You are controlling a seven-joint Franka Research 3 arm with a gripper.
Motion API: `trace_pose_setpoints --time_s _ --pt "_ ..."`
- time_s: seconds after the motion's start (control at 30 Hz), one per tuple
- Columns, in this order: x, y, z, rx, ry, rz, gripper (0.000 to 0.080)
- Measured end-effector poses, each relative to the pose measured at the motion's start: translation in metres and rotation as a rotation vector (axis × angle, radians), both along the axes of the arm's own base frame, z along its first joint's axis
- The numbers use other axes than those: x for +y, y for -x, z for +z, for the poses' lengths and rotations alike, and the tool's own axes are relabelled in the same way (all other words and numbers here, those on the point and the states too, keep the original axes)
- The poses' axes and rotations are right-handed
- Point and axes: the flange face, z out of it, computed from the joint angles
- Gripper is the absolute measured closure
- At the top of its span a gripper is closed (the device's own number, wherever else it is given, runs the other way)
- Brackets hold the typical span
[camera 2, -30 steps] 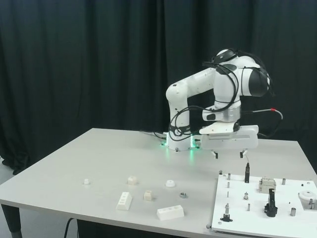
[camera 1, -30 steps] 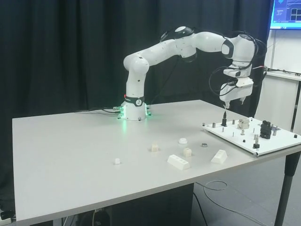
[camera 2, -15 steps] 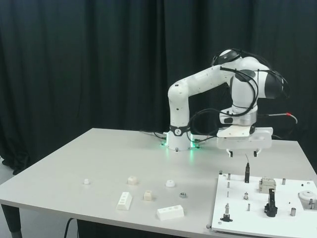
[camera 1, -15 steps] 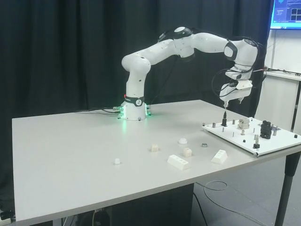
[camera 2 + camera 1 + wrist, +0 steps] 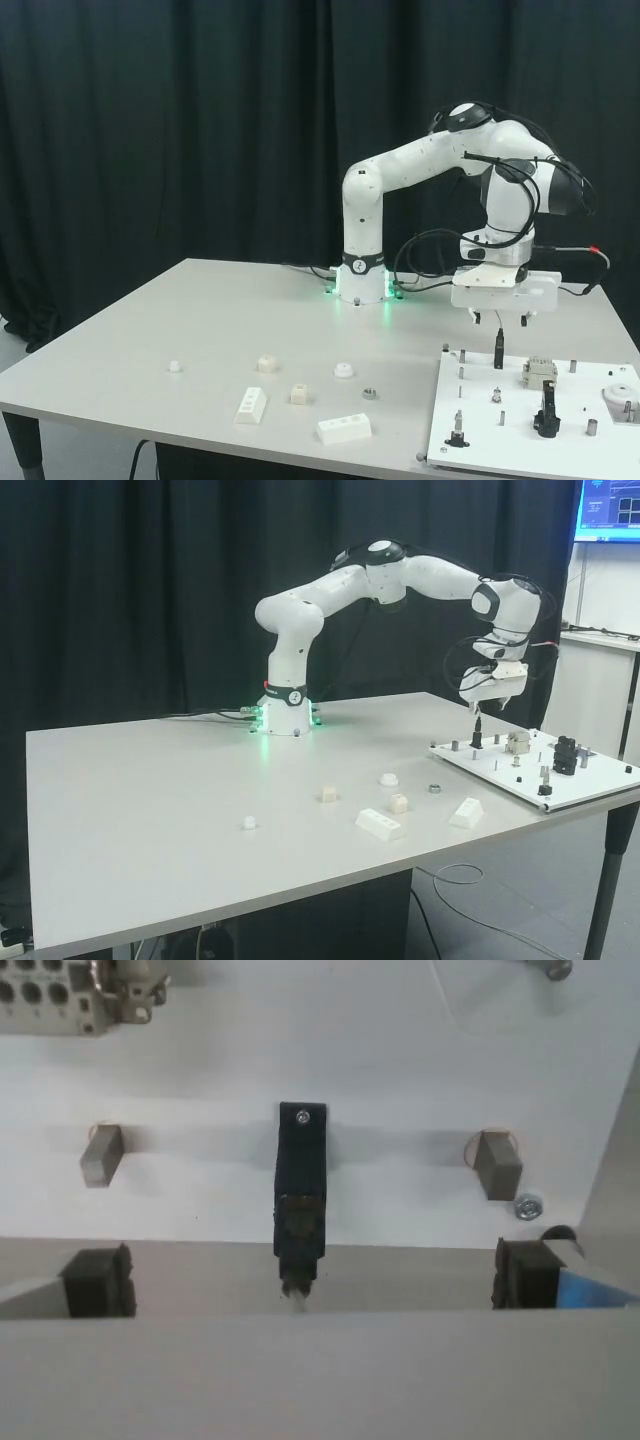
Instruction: Remove USB.
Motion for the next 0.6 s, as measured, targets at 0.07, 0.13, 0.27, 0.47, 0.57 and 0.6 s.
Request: trace_pose_setpoints --time_s 0.07,0.13,0.27,0.47,0.57,0.6 --pt "0.001 0.004 -0.003 -0.006 0.004 -0.002 0.0003" --pt "0.002 0.008 -0.006 -0.011 0.007 -0.002 0.0003" --pt "0.003 0.014 -0.009 -0.018 0.012 -0.003 0.0003" --pt "0.003 0.022 -0.013 -0.026 0.019 -0.008 0.0003" --pt "0.002 0.024 -0.014 -0.026 0.022 -0.016 0.0106" --pt "0.002 0.024 -0.015 -0.026 0.022 -0.017 0.0106"
